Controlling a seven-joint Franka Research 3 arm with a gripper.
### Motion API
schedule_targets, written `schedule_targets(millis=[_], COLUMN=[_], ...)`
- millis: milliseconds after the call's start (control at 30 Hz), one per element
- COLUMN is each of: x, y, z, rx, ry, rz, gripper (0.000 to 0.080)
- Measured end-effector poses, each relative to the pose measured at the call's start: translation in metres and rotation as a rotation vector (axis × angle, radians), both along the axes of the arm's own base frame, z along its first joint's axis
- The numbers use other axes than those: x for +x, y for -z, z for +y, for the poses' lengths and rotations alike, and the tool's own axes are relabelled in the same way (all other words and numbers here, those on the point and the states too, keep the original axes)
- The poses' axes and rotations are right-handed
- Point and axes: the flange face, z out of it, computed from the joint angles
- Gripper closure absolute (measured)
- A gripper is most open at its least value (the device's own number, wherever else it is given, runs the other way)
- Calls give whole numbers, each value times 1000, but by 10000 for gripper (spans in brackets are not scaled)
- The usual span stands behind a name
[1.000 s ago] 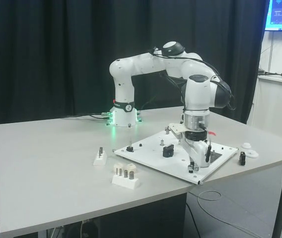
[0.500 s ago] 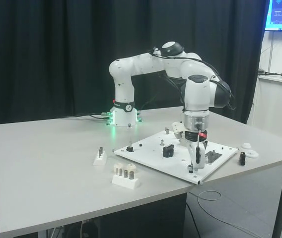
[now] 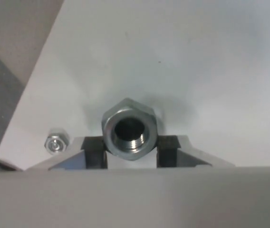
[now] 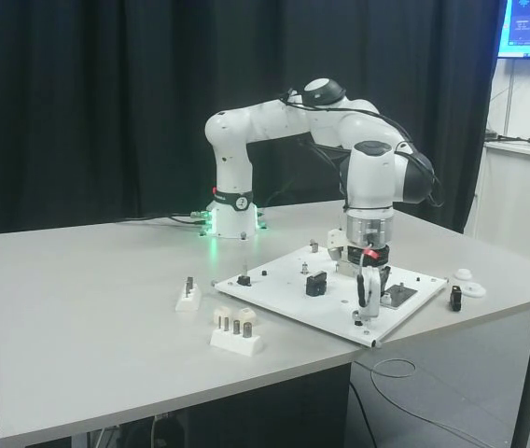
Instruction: Insert bolt 4.
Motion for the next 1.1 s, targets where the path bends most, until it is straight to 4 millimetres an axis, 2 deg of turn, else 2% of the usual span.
schedule_targets(millis=[967,1000,1100], x=[-1,-1,-1], y=[4,4,4], z=[-5,-6,-9], rx=[-5,-6,-8], ry=[63,64,69], rz=[-6,-7,-10], gripper=[580,439,439])
